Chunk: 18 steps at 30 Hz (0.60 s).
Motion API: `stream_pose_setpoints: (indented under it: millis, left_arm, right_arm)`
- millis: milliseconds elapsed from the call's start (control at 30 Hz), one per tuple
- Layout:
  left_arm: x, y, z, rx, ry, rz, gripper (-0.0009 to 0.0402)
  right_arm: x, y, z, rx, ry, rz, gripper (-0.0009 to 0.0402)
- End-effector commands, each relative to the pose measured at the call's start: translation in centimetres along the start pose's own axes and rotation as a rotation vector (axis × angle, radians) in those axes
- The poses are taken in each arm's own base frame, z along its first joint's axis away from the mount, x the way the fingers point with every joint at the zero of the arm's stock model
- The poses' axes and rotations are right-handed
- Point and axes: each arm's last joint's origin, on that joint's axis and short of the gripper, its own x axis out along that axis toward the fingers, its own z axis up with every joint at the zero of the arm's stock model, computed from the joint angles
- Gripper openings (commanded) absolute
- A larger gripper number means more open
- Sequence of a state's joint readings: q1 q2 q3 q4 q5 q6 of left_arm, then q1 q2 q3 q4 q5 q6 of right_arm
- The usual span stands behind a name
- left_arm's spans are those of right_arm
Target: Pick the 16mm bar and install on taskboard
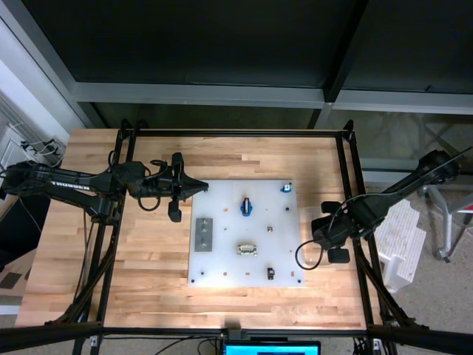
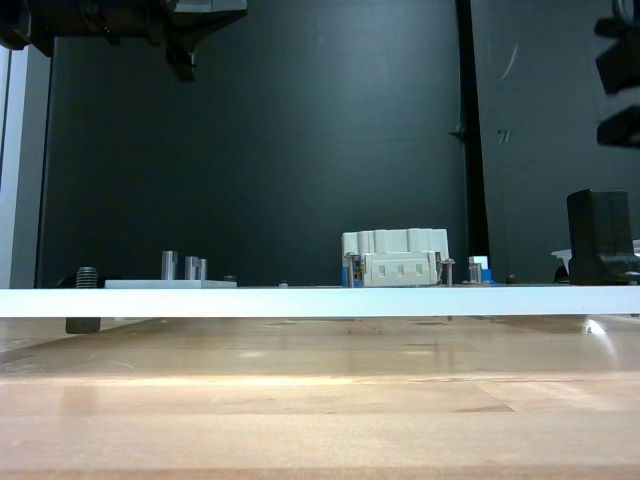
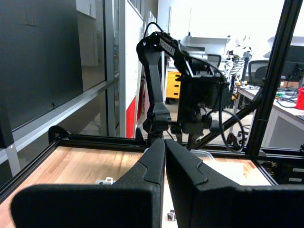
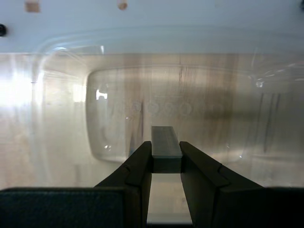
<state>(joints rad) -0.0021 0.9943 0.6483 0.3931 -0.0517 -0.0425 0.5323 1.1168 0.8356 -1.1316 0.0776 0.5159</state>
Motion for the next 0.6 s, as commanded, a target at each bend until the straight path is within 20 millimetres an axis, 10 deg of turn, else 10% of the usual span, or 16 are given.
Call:
stream_pose_setpoints:
  millis: [33, 600]
  left_arm:
    - [0.0, 0.0, 0.0, 0.000, 0.000, 0.000, 0.0000]
    - [0.0, 0.0, 0.0, 0.000, 0.000, 0.000, 0.0000]
  right_arm:
    - [-1.2, 0.0, 0.2, -0.007, 0.002, -0.002, 0.0008]
    - [-1.4, 1.4, 2.0, -0.017, 0.007, -0.011, 0.0008]
